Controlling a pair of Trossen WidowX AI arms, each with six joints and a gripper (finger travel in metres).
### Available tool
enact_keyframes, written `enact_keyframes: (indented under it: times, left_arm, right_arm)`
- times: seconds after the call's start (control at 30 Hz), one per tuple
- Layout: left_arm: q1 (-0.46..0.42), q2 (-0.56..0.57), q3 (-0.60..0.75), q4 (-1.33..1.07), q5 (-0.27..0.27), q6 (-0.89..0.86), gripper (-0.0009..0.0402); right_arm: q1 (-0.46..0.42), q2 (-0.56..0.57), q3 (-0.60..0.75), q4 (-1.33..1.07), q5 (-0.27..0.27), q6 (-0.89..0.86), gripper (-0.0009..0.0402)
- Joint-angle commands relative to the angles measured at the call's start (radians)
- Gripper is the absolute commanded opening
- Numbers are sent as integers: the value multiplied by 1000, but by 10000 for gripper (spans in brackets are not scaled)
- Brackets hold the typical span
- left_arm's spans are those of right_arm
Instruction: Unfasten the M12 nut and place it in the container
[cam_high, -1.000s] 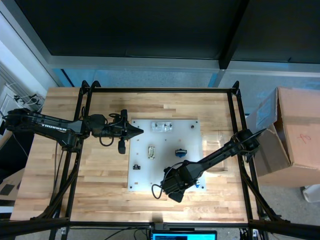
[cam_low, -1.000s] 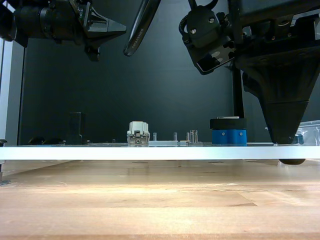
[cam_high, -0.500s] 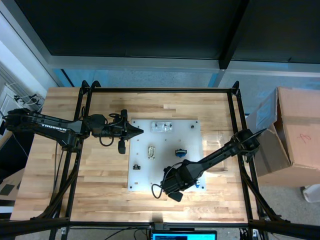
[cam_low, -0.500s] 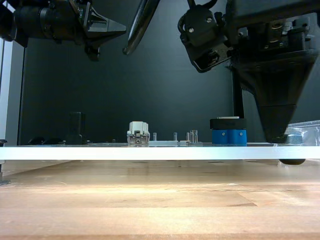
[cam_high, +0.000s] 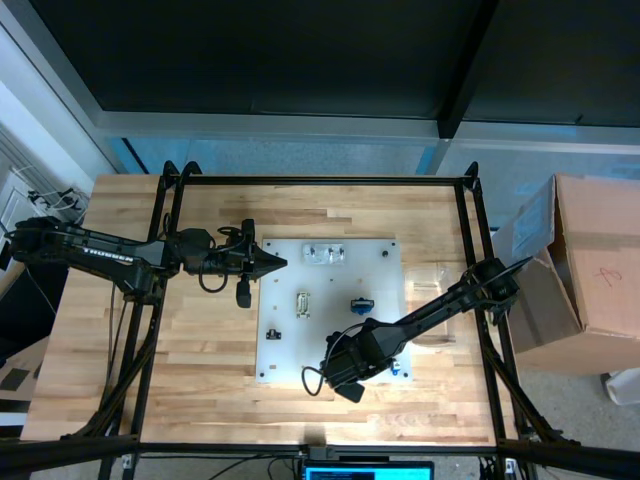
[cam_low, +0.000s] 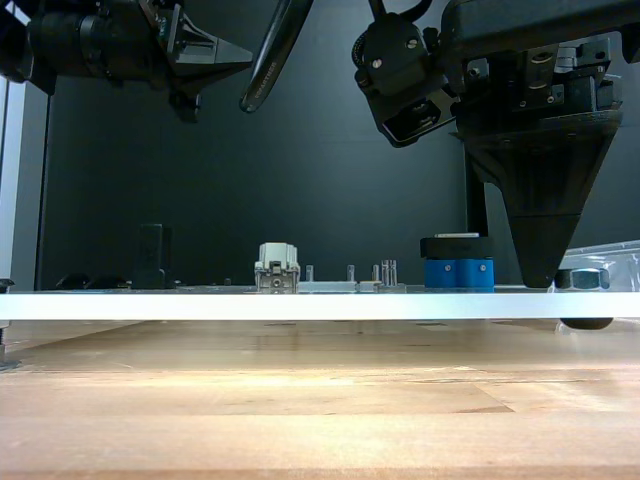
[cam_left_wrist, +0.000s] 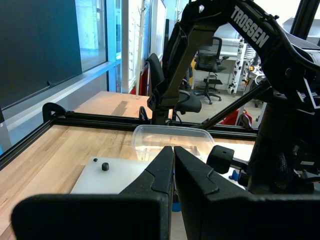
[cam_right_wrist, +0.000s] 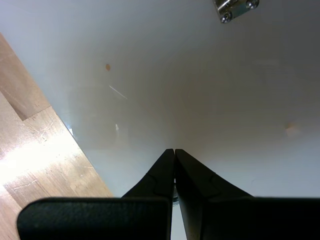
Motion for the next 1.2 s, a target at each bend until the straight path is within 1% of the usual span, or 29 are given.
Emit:
enact_keyframes:
  times: [0.03, 0.37, 0.57, 0.77, 0.93, 1.2]
  left_arm:
    - [0, 0, 0, 0, 0, 0, 0]
    - [0, 0, 0, 0, 0, 0, 0]
    - [0, 0, 0, 0, 0, 0, 0]
    - [0, 0, 0, 0, 0, 0, 0]
    - [0, 0, 0, 0, 0, 0, 0]
    - [0, 0, 0, 0, 0, 0, 0]
  right_arm:
    - [1, 0, 0, -1, -3, 0, -1]
    - [0, -7, 0, 3, -5, 0, 0]
    - [0, -48, 2, -5, -19, 0, 0]
    - [-2, -102, 2, -31, -92, -4, 0]
    - [-2, -138, 2, -73, -91, -4, 0]
    - [-2, -145, 2, -84, -81, -3, 0]
